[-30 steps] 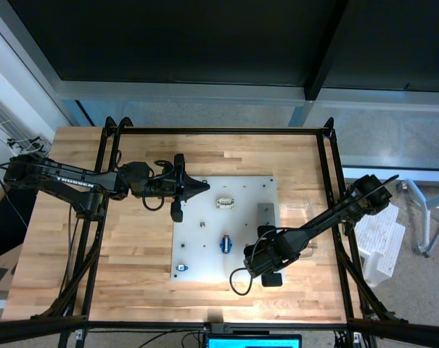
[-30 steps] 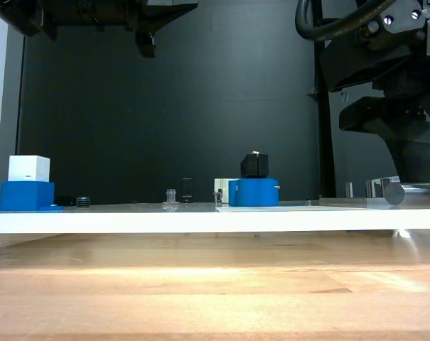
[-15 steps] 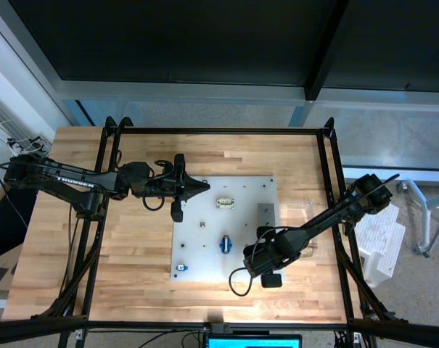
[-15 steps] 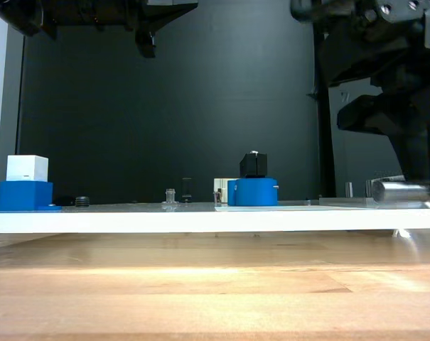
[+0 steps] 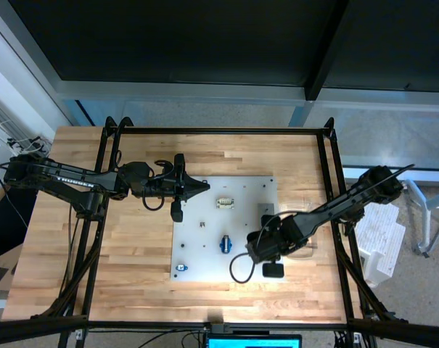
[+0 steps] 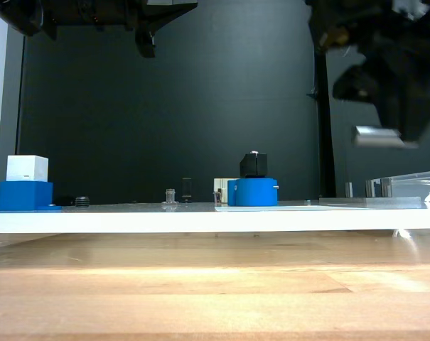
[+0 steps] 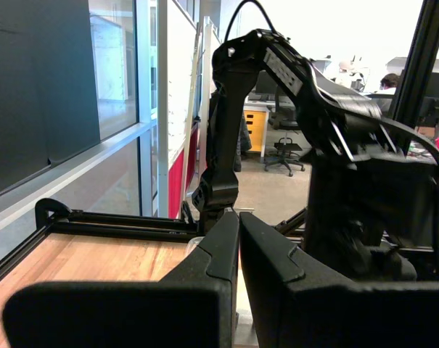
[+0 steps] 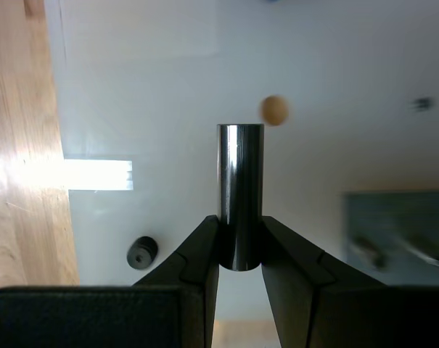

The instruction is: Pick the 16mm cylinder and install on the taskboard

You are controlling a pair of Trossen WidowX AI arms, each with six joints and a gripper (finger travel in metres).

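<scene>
pale wood table (image 5: 132, 246) | black backdrop (image 6: 222, 106) | tall windows (image 7: 114, 69) | office chairs (image 7: 286, 148) | grey floor (image 5: 422, 293) | bright daylight

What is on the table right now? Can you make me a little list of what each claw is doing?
Right claw: shut on the metal peg, up in the air over the white board
Metal peg: held roughly level, not touching the board
Left claw: shut, holding nothing, up high over the board's far left corner
Job: peg not yet put into the board
</scene>
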